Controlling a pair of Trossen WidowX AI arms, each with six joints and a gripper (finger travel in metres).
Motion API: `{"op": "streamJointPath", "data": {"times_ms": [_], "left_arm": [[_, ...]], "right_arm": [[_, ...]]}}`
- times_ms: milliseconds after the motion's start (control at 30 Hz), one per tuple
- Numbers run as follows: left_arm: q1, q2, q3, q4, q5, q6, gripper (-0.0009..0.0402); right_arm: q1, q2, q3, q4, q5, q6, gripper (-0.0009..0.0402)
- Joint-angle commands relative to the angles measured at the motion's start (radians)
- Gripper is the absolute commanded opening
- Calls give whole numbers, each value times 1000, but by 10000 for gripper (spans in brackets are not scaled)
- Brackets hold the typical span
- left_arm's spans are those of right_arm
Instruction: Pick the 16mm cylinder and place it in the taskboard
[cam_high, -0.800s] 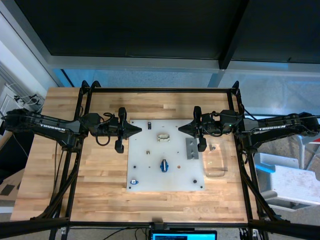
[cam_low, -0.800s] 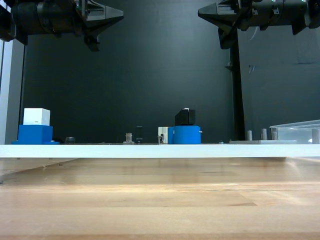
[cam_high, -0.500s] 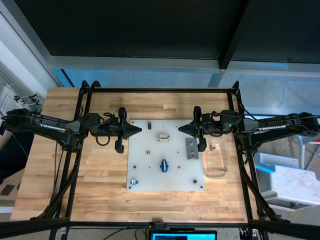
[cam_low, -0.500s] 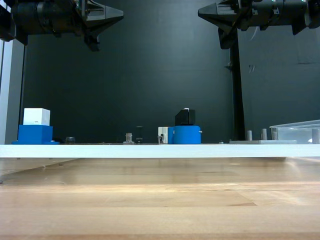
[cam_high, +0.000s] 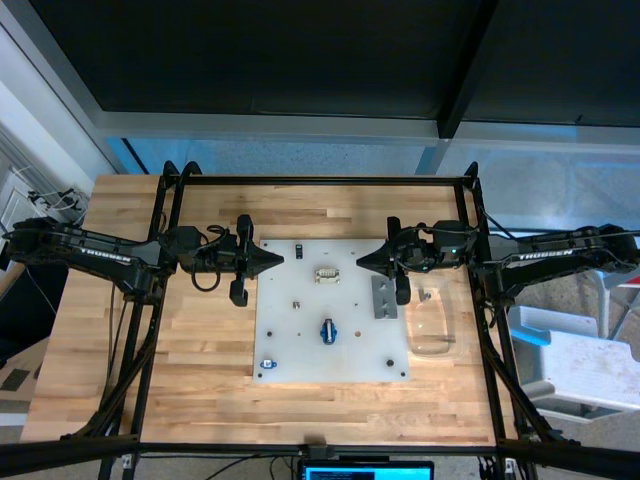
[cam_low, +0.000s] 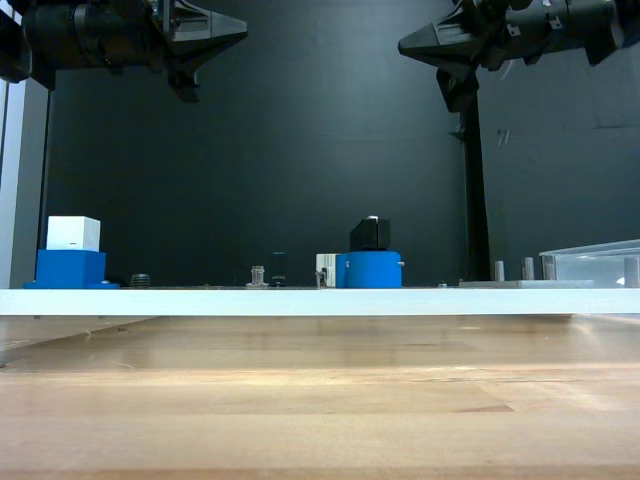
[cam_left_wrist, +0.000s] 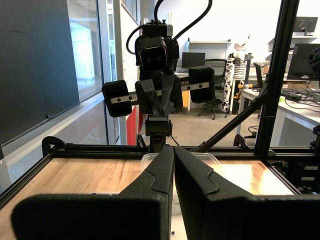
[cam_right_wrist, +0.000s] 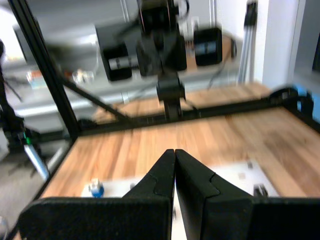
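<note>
high over the taskboard (cam_high: 290, 345), right gripper (cam_high: 362, 259) now tipped slightly down, left gripper (cam_high: 278, 258) unmoved, both claws pressed together

both arms matte black from end to end, white lettering (cam_high: 97, 254) along the long links. left gripper (cam_high: 278, 258) above the taskboard (cam_high: 300, 350) at its left edge, right gripper (cam_high: 362, 258) above its right edge, tapered black fingers meeting in a wedge. black cable (cam_high: 204, 281) loops at the left wrist, a tiny green light (cam_high: 452, 237) on the right.

left gripper (cam_high: 279, 257), right gripper (cam_high: 361, 258) aloft, jaws pressed together
</note>
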Motion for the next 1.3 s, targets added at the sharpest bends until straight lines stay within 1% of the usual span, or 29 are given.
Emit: {"op": "streamJointPath", "data": {"times_ms": [33,267,567,1300], "left_arm": [[0,0,0,0,0,0,0],[0,0,0,0,0,0,0],[0,0,0,0,0,0,0],[0,0,0,0,0,0,0]], "right_arm": [[3,0,56,-115,0,-3,0],[3,3,182,-421,2,-6,0],[5,3,273,-739,2,-7,0],[5,3,408,-1259,2,-2,0]]}}
